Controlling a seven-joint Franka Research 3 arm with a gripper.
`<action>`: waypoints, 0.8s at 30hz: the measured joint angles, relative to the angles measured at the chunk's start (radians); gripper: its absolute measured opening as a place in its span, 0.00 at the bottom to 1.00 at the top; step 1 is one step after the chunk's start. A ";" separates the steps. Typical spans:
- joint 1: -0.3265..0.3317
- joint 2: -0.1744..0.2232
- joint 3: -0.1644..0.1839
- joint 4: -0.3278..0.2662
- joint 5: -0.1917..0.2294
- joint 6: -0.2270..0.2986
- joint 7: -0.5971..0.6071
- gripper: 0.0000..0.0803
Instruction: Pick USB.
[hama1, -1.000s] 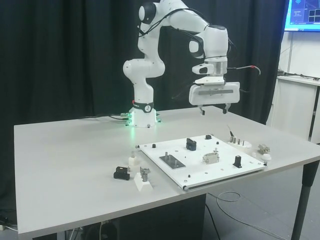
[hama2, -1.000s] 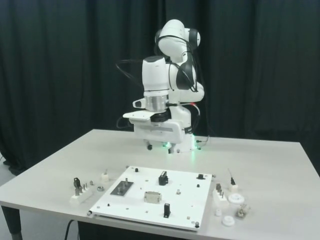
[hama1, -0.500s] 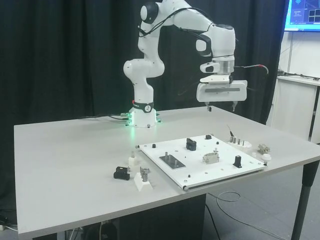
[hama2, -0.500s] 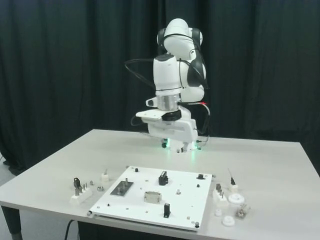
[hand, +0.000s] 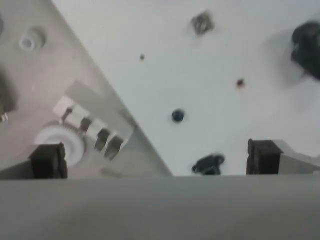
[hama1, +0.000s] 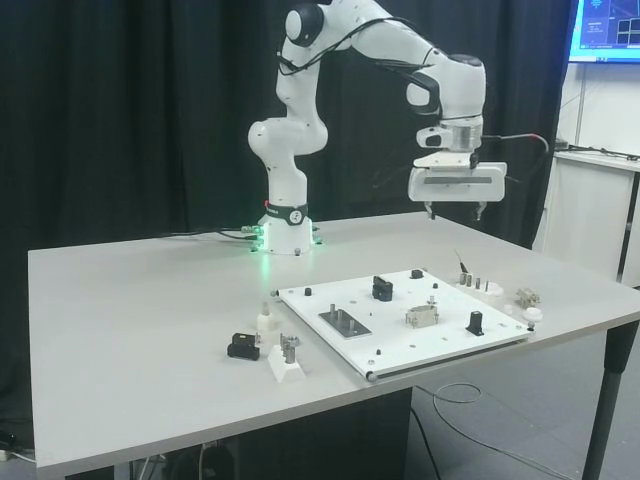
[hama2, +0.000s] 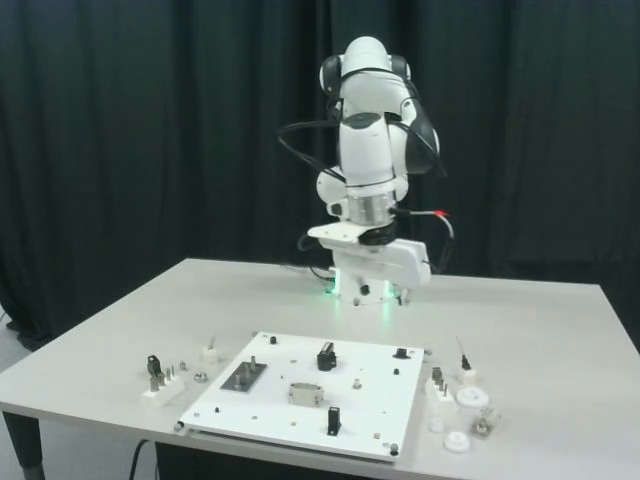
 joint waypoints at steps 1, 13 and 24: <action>0.007 -0.003 0.000 -0.006 0.004 0.000 0.017 1.00; 0.086 -0.035 0.004 -0.089 0.025 0.046 0.166 1.00; 0.152 -0.067 0.023 -0.180 0.025 0.144 0.289 1.00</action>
